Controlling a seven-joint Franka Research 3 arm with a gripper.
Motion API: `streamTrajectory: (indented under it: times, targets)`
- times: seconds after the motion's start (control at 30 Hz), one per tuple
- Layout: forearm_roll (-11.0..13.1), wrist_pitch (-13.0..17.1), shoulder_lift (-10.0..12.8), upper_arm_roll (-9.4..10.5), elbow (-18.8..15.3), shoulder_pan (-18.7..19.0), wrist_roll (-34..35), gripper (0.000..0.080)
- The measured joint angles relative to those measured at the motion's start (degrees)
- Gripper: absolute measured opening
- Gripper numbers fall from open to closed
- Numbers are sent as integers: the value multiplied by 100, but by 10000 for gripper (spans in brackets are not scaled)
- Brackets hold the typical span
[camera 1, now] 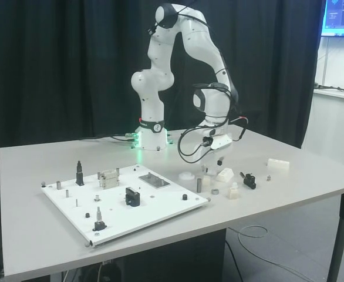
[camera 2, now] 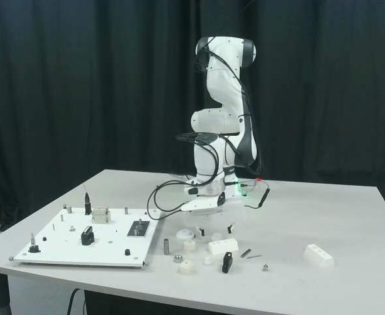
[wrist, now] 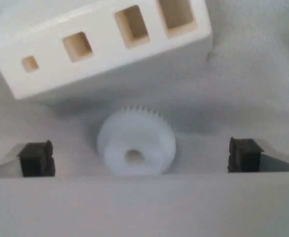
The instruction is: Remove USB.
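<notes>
Presumably, the USB (camera 1: pixel 79 173) is the small black plug seated upright near the far edge of the white board (camera 1: pixel 160 202); it is judged light and rigid, best gripped at its body sides. Well apart, the end effector (wrist: pixel 139 158) is held released and empty over a white gear (wrist: pixel 136 140) on the desk (camera 1: pixel 43 158).
</notes>
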Motion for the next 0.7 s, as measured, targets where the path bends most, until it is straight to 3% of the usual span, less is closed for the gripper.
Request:
streamTrajectory:
  times: [0.1,0.13,0.7]
  targets:
    - [0,6,-1,21,8,0,43,756]
    - [0,7,-2,25,10,0,53,791]
    - [-4,11,-65,16,96,0,116,800]
